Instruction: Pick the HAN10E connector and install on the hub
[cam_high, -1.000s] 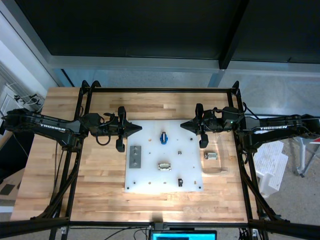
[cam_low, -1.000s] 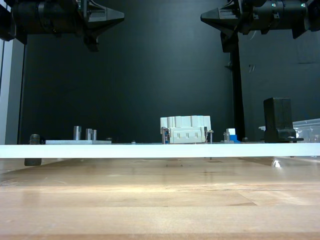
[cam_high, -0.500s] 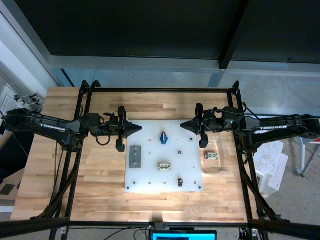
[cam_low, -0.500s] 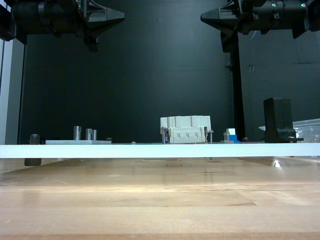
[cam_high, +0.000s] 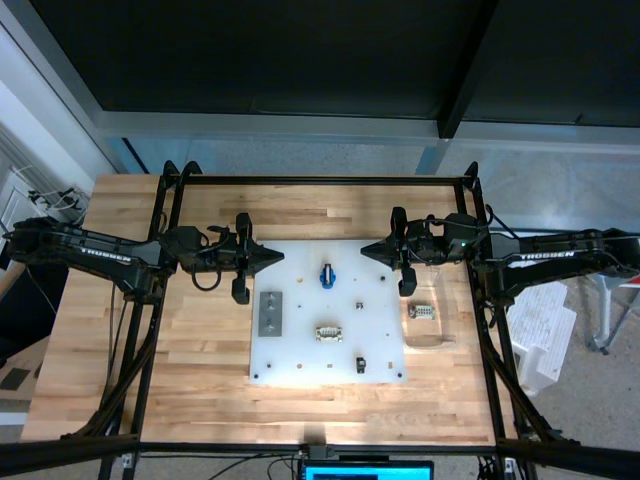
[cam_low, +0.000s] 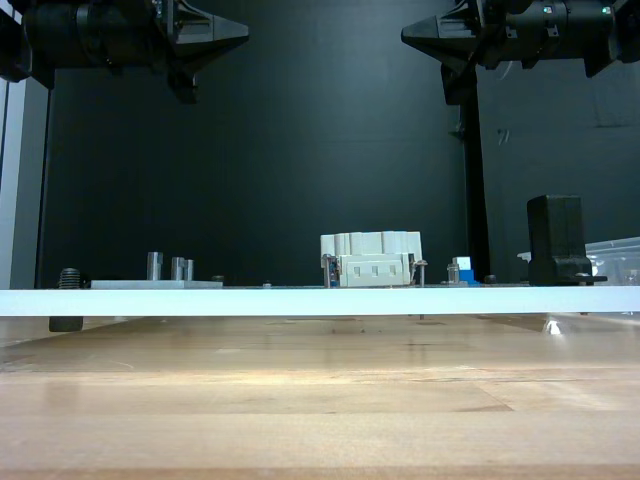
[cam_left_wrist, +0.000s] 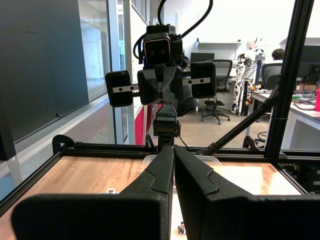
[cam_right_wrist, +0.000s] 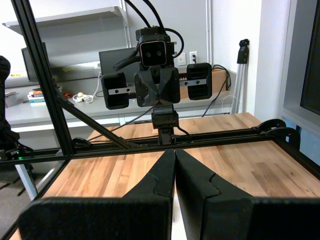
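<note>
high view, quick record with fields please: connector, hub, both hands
HAN10E connector: in the clear tray, right of the white board, not gripped
hub: on the board, near its middle
left hand: shut, holding nothing, raised above the board's far left corner
right hand: shut, holding nothing, raised above the board's far edge
</note>
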